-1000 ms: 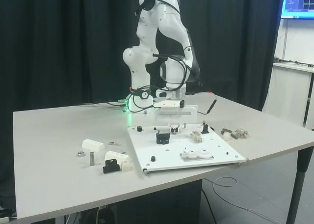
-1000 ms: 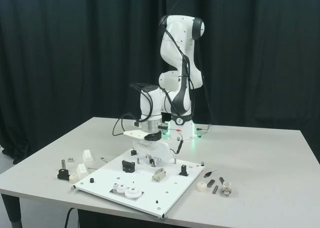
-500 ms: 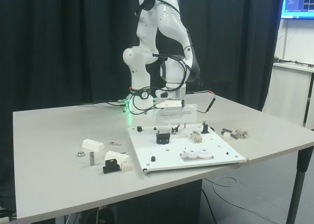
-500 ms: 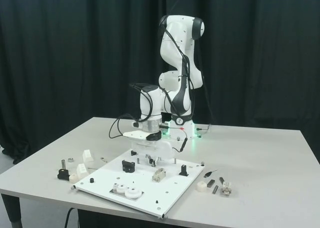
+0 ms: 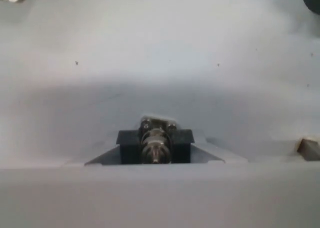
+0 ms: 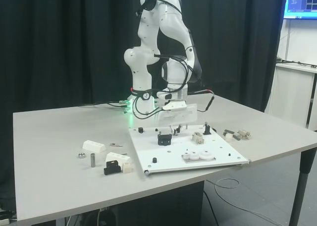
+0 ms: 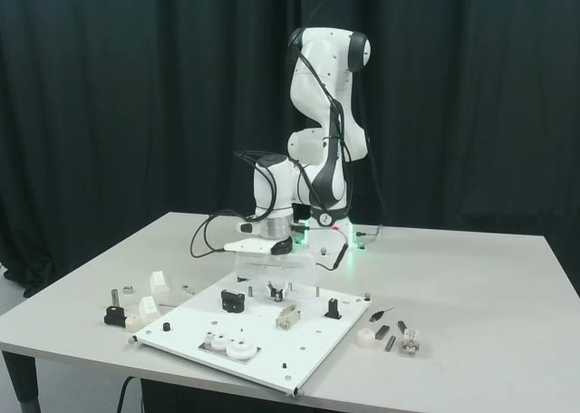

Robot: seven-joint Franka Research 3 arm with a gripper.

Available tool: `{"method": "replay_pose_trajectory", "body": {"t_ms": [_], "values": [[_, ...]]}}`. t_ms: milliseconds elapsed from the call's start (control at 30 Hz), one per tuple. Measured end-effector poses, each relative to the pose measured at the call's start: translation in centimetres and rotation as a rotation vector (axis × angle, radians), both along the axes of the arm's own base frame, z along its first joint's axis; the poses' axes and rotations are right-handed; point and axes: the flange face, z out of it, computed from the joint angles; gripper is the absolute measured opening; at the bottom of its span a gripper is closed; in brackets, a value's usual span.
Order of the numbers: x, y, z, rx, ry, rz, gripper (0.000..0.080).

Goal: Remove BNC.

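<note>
Under the white arm's two-fingered gripper (image 7: 275,287), whose fingers are too small in both room views and out of the wrist view, so I cannot tell its state, the metal BNC connector (image 5: 156,144) sits in its black square mount (image 5: 129,147) on the white board (image 6: 173,156), near two white gears (image 6: 200,156).

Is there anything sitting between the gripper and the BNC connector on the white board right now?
Nothing visible does. The gripper hangs directly over the BNC connector on the white board. In the wrist view the connector sits in its black mount with only bare board around it.
</note>
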Motion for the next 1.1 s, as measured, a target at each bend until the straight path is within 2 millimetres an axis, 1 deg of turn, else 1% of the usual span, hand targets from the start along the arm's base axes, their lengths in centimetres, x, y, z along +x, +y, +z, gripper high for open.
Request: {"method": "replay_pose_trajectory", "body": {"t_ms": [800,1100], "values": [[0.00,-0.07,0.04,-0.004,-0.003,0.462,0.0121],[0.09,-0.15,0.09,0.001,0.002,0.534,0.0121]]}}
